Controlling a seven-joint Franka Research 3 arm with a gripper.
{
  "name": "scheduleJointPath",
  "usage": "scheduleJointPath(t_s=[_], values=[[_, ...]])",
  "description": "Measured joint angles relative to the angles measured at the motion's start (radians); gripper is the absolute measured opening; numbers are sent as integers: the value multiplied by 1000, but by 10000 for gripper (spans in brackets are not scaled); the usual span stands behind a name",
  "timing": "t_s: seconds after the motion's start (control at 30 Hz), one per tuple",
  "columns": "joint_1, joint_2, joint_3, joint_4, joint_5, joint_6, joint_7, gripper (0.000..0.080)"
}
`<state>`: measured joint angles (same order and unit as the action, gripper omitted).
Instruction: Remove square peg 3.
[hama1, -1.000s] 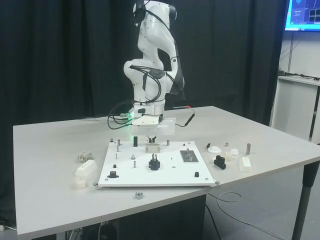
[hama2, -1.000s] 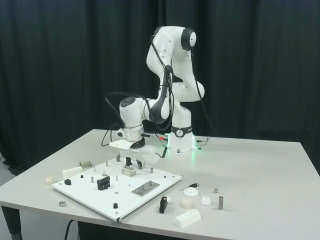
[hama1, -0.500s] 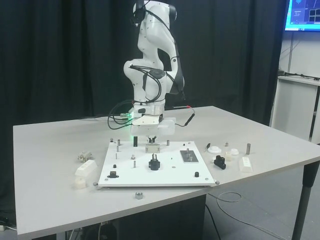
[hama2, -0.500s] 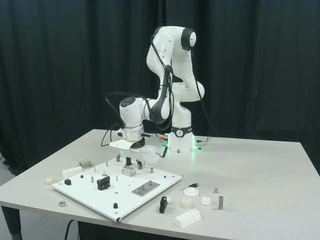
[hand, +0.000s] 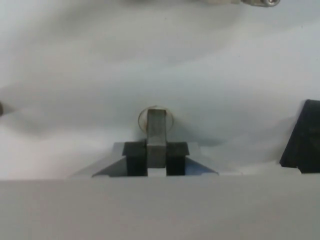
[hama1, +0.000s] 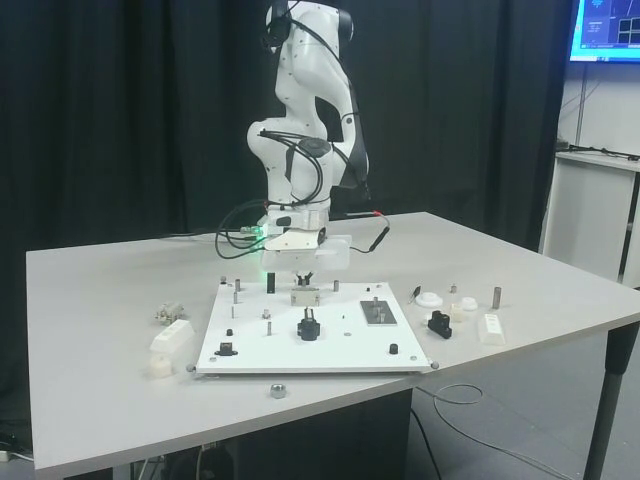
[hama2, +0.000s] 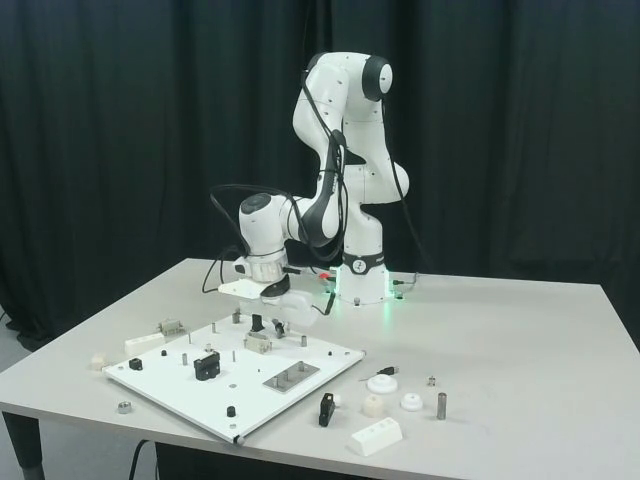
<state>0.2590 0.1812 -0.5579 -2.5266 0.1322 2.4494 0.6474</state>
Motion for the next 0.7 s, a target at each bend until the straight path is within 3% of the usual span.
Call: scheduleJointPath(t_s=[0.47, 0.7], values=[[-1, -11, -3, 0, 0, -7, 21, 75], [-1, -37, -13, 0, -1, -30, 29, 75]])
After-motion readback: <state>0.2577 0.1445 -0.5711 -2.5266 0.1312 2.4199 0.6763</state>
